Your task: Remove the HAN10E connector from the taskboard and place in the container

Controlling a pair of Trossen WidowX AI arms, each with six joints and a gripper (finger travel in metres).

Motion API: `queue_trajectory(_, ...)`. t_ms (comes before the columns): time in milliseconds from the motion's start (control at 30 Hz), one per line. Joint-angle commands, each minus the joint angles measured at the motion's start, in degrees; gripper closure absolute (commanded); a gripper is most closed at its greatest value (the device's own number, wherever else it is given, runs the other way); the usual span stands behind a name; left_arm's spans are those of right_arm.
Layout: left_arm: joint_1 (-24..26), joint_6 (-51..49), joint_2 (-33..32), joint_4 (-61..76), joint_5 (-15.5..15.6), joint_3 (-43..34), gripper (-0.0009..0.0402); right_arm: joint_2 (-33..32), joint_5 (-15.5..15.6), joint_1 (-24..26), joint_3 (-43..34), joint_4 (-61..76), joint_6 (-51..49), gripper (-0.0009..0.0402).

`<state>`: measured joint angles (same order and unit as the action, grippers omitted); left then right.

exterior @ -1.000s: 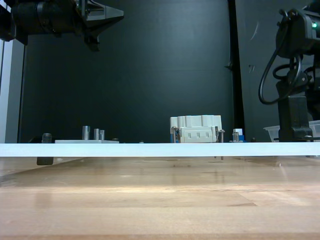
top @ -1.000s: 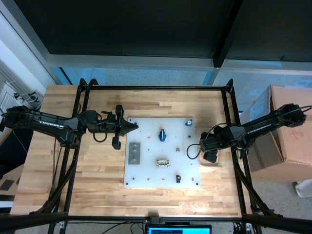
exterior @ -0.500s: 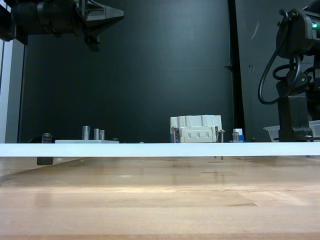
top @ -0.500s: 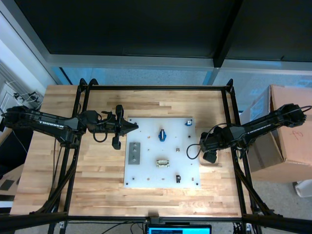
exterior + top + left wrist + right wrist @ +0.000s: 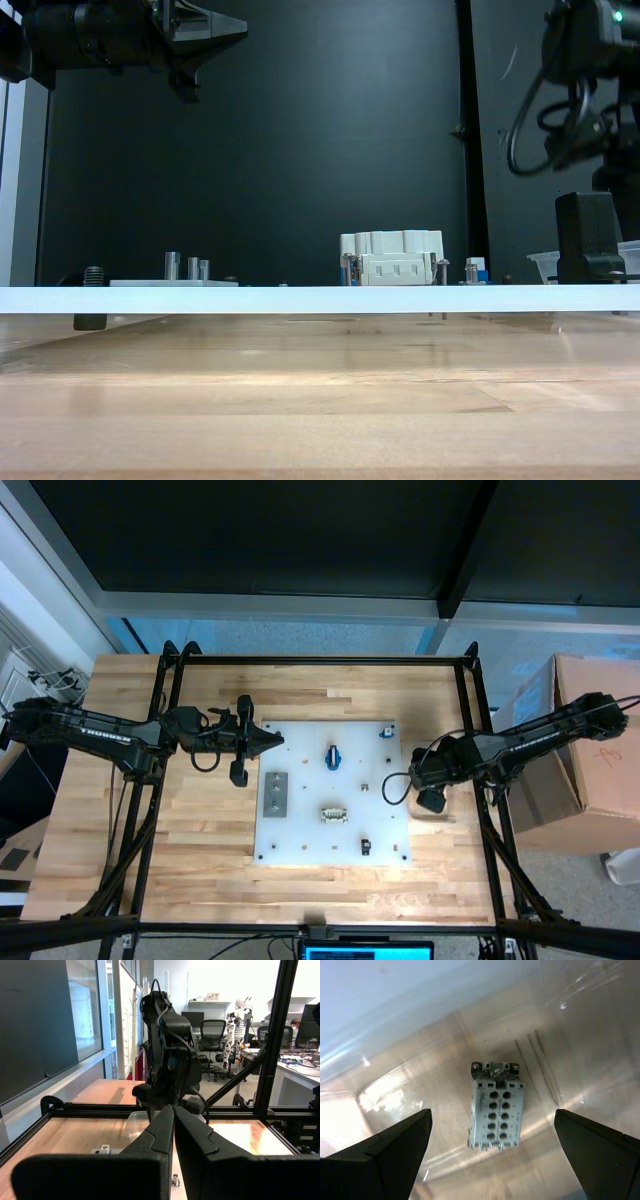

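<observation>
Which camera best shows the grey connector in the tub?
Right wrist view: the HAN10E connector lies free in the container, below the open right gripper. Other views hide it. The shut left gripper hovers over the board's left edge.

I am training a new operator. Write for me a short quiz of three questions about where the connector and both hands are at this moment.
1. True or false: the HAN10E connector lies free on the floor of the clear container.
2. The right hand is: A) shut on the connector; B) open, above the connector; C) shut and empty.
3. Fill in: the left hand hovers above the far left corner of the taskboard, its fingers ____.

Key: 1 true; 2 B; 3 shut.
</observation>
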<state>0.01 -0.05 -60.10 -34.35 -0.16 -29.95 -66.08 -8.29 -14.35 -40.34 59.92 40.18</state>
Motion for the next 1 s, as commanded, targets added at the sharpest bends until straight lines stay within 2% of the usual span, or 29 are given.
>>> queue_trajectory(33,0.0,0.0,0.0,0.0,0.0,0.0,0.0393,0.0,0.4,0.0,-3.9,5.1,-0.2,0.0058)
queue_trajectory(300,0.0,0.0,0.0,0.0,0.0,0.0,0.0393,0.2,0.4,0.0,-11.0,11.8,-0.2,0.006)
queue_trajectory(733,0.0,0.0,0.0,0.0,0.0,0.0,0.0393,0.2,0.3,0.0,-11.5,11.7,-0.2,0.0061)
queue_trajectory(833,0.0,0.0,0.0,0.0,0.0,0.0,0.0393,0.7,-1.1,-0.1,-11.5,8.9,-1.6,0.0074)
queue_trajectory(1000,0.0,0.0,0.0,0.0,0.0,0.0,0.0393,3.5,-1.0,0.0,-11.5,-5.4,-8.8,0.0126)
